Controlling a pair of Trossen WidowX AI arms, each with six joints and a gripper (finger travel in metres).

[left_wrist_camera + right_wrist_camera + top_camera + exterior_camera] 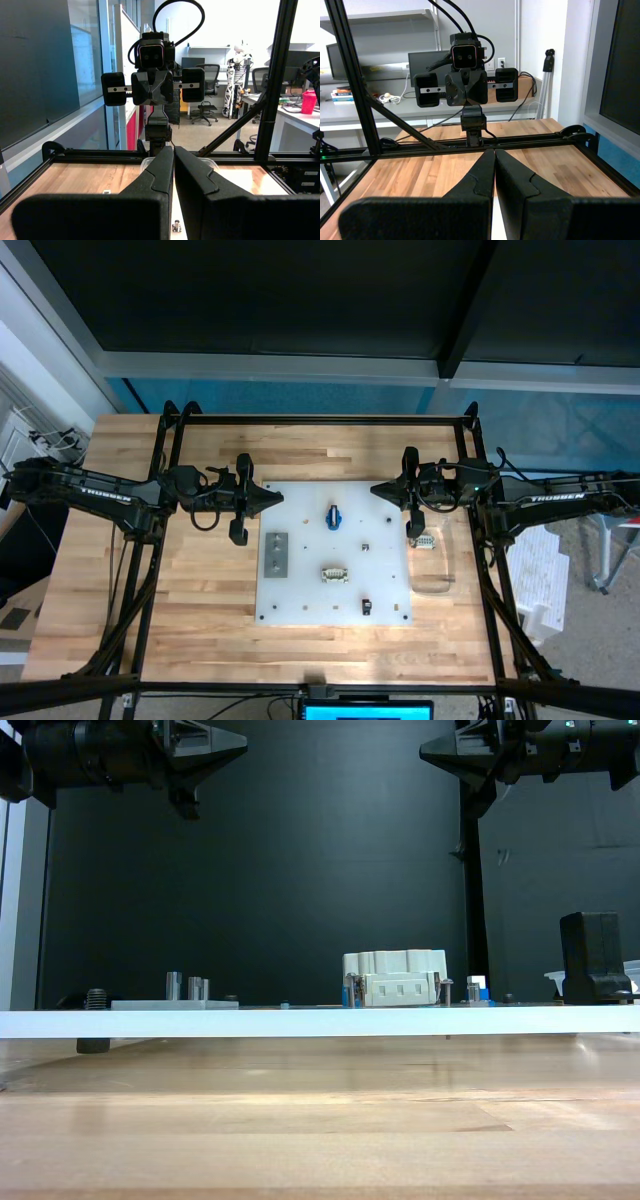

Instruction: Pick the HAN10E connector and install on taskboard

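The white taskboard lies flat mid-table, seen as a thin white slab in the low view. The HAN10E connector, a small pale block with dark dots, lies off the board's right edge beside a clear tray. A similar beige connector block stands on the board. My left gripper hovers shut above the board's far left corner. My right gripper hovers shut above the far right part, holding nothing.
On the board sit a blue part, a grey rectangle and a small black part. A clear tray lies right of the board. Black frame rails border the wooden table.
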